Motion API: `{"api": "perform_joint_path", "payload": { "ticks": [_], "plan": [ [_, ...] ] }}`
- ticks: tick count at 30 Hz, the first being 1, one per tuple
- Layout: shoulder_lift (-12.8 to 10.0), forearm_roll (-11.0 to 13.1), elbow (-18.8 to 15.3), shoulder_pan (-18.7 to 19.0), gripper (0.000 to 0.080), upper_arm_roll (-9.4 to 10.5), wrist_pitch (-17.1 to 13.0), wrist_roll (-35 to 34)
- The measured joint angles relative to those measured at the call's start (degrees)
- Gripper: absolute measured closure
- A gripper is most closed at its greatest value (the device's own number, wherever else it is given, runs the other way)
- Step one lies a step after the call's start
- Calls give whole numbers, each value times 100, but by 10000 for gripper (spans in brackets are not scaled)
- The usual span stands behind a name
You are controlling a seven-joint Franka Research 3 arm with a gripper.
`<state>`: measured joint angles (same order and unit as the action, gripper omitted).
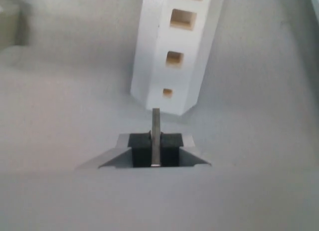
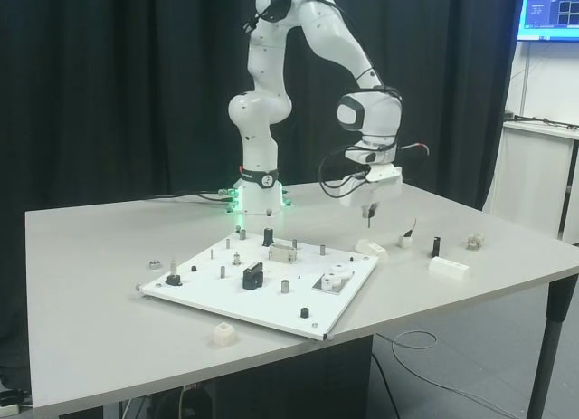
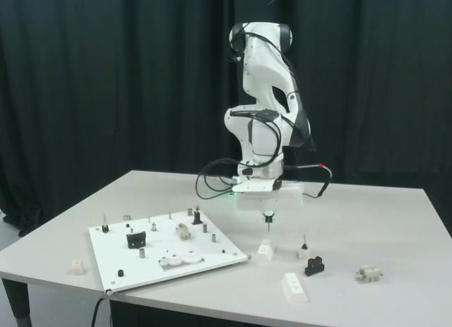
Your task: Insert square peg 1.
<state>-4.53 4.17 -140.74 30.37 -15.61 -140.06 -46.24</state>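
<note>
My gripper (image 1: 156, 150) is shut on a thin grey square peg (image 1: 156, 128) that sticks down from between the black fingers (image 1: 140, 143). Beneath the peg's tip lies a white block (image 1: 174, 51) with a row of square holes of growing size. The smallest hole (image 1: 167, 93) is the one nearest the peg's tip. In the first room view the gripper (image 2: 366, 207) hangs well above that block (image 2: 371, 248), with the peg (image 2: 367, 216) not touching it. The second room view shows the gripper (image 3: 268, 217) above the block (image 3: 265, 251) too.
A white board (image 2: 357, 279) carrying pins and small parts lies left of the block. To the right on the grey table are a second white block (image 2: 450, 267), a black part (image 2: 435, 246), a small stand with a pin (image 2: 406, 240) and a white cube (image 2: 223, 334) near the front edge.
</note>
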Motion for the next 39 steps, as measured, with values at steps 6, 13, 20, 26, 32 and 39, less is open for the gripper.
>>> {"api": "perform_joint_path", "payload": {
  "ticks": [6, 13, 20, 26, 32, 39],
  "plan": [
    [148, -146, 15, 3, 770, 0, 132, -155],
    [230, -244, 17, 7, 770, 0, 212, -220],
    [247, -268, 19, 7, 770, 0, 215, -267],
    [250, -287, 36, -1, 770, -1, 214, -589],
    [250, -450, 68, -13, 770, -9, 208, -923],
    [248, -616, 148, -62, 770, -55, 185, -1110]
  ]
}}
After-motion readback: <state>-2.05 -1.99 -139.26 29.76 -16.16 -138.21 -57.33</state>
